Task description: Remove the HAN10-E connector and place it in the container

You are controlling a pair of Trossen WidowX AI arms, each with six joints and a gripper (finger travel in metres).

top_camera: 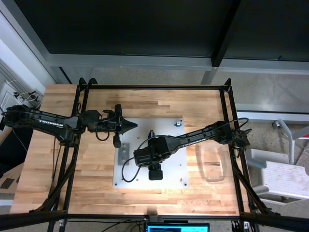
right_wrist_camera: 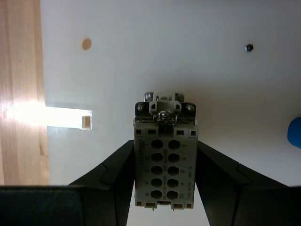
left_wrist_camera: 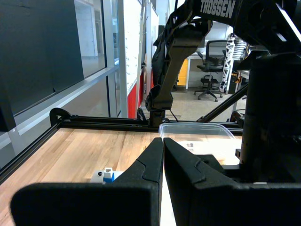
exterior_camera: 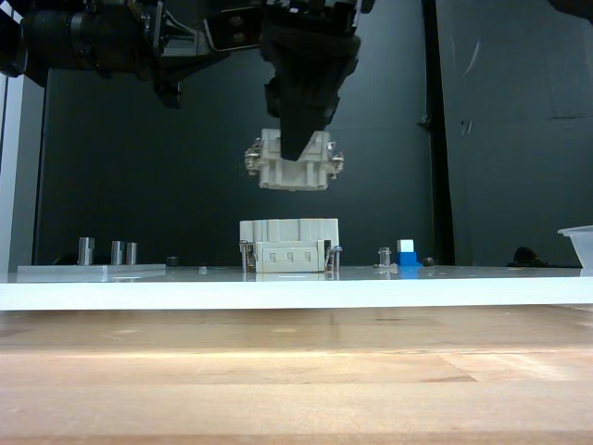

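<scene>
— Progress?
— Removal looks done. The right hand (right_wrist_camera: pixel 164 179) pinches the HAN10-E connector (exterior_camera: pixel 295 171) between its fingers, clear above the housing (exterior_camera: pixel 289 246) on the white board (top_camera: pixel 174 169).
— What's left?
— The carry to the container (top_camera: pixel 200 164), which looks empty on the bench well to the right, then release. The left hand (left_wrist_camera: pixel 163 165) hovers by the board's far left corner, fingers pressed together, holding nothing.

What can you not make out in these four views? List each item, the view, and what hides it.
High view: the HAN10-E connector, held above the white board, is hidden beneath the right gripper's wrist.
Low view: the container is cut off by the edge; only a corner shows.
Left wrist view: the left gripper's shut jaws, over the board's left side, block the container's near wall.
</scene>
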